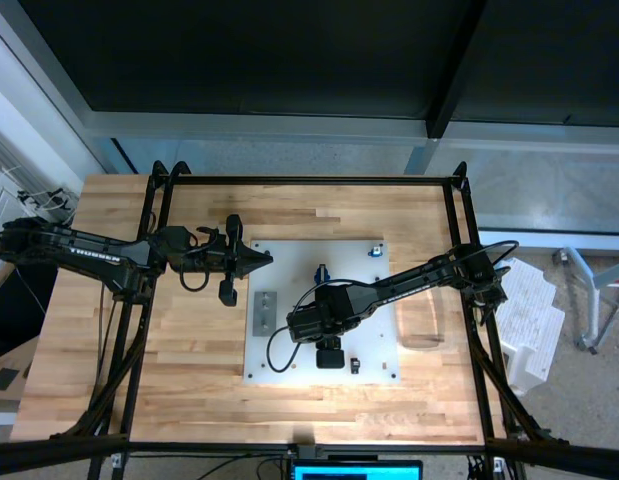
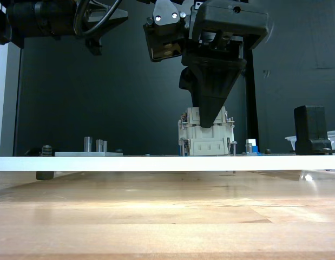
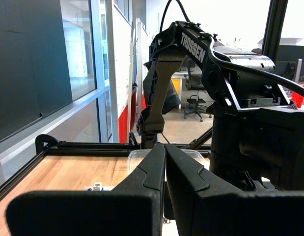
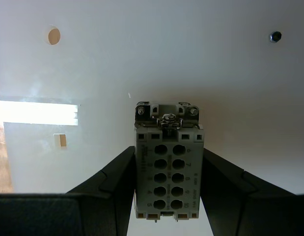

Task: Pick the HAN10E connector and install on the hub

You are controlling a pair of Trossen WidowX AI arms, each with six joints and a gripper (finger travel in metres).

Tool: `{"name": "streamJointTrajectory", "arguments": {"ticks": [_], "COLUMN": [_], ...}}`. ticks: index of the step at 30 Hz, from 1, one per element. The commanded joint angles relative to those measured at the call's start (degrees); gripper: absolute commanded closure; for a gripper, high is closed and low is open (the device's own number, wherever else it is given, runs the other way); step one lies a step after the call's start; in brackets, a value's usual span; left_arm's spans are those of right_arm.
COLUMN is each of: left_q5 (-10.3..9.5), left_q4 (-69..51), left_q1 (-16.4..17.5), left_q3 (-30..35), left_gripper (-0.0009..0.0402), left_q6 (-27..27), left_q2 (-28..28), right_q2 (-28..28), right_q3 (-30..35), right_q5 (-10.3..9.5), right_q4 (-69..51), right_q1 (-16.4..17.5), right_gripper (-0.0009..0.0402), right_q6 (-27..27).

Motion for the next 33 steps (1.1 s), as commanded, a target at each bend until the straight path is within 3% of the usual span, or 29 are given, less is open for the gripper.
{"name": "streamJointTrajectory", "arguments": {"ticks": [1, 20, 26, 33], "left_q5": [0.00, 0.00, 0.00, 0.00], "left_q4": [0.0, 0.0, 0.0, 0.0], "left_q1": [0.0, 0.0, 0.0, 0.0], "left_q3": [0.0, 0.0, 0.0, 0.0], "left_gripper": [0.0393, 0.0393, 0.0393, 0.0393], "left_q6": [0.0, 0.0, 0.0, 0.0], "left_q2": [0.0, 0.0, 0.0, 0.0], "right_q2": [0.0, -1.6, -5.4, -15.5], "right_q3": [-0.1, -0.1, -0.7, -7.7], "right_q5": [0.00, -0.02, 0.00, 0.15], "right_q4": [-0.1, 0.3, 0.3, 5.7], "right_q1": [0.0, 0.0, 0.1, -0.3], "right_gripper": [0.0305, 0.0117, 0.0100, 0.0112], "right_q6": [0.0, 0.5, -0.4, -2.3]}}
